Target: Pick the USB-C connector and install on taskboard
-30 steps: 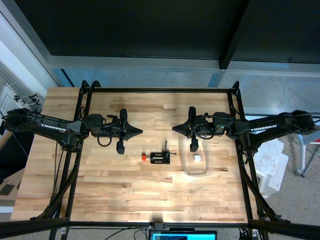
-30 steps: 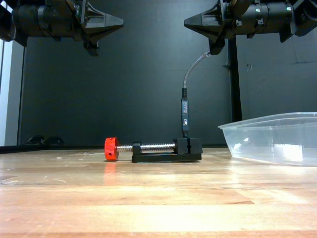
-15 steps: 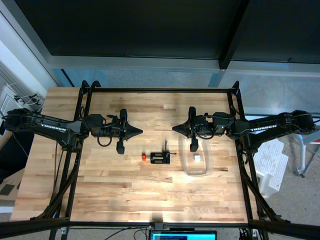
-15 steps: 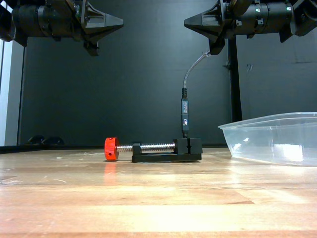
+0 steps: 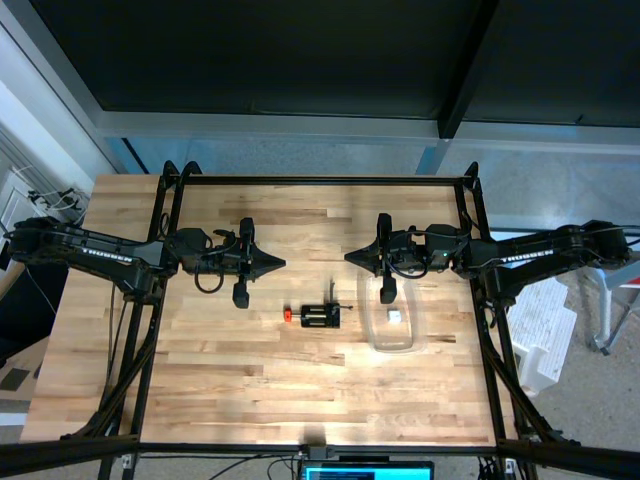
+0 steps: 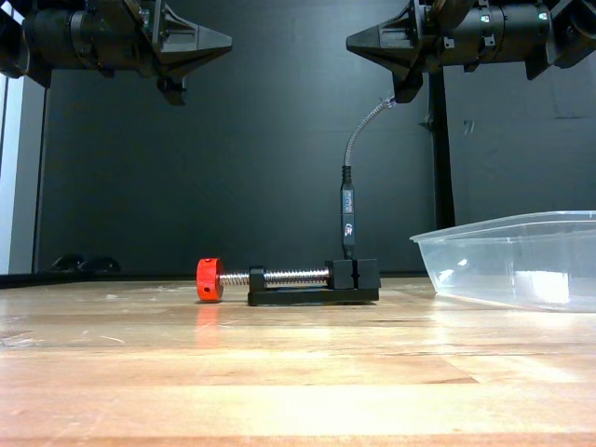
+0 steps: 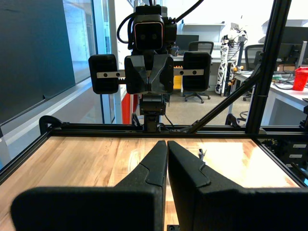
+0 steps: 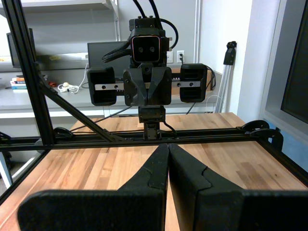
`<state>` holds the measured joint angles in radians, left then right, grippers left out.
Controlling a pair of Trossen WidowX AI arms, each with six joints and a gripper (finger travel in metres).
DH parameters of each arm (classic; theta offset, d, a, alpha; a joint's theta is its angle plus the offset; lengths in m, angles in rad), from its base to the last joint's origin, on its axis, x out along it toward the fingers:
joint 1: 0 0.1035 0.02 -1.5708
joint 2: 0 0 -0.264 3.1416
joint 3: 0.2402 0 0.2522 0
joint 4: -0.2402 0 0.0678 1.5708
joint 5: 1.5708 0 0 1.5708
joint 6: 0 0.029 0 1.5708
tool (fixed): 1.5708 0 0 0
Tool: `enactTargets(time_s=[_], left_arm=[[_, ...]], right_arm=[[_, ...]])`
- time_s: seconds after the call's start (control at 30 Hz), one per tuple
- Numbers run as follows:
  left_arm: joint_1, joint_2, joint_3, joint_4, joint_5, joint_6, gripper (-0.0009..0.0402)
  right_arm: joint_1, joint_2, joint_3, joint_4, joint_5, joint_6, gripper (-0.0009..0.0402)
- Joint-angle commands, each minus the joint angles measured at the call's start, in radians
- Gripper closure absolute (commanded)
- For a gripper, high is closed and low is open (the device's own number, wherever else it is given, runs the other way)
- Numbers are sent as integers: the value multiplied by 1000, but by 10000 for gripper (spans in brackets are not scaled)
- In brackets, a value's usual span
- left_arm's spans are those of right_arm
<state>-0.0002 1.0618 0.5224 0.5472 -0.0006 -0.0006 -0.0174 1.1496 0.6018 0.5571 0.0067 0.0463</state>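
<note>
Printed in white along the left arm [image 5: 97, 252], behind the left end effector [image 5: 279, 263] raised above the table [image 5: 250, 385]: TROSSEN. Same word along the right arm [image 5: 523, 254], behind the right end effector [image 5: 349, 257] facing it. On the USB-C connector [image 6: 346, 210] upright in the taskboard [image 6: 313, 296]: a small white mark, too small to read.

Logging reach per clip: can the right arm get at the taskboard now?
Probably yes: right gripper hangs shut, high over the taskboard, with open air between; only the cable of the USB-C connector rises there. The left gripper hangs shut opposite.
</note>
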Motion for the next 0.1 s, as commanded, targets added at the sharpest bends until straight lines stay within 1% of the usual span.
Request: enactTargets(time_s=[0.03, 0.1], left_arm=[[0, 0, 0, 0, 0, 0, 393], [0, 0, 0, 0, 0, 0, 393]], right_arm=[[0, 0, 0, 0, 0, 0, 393], [0, 0, 0, 0, 0, 0, 393]])
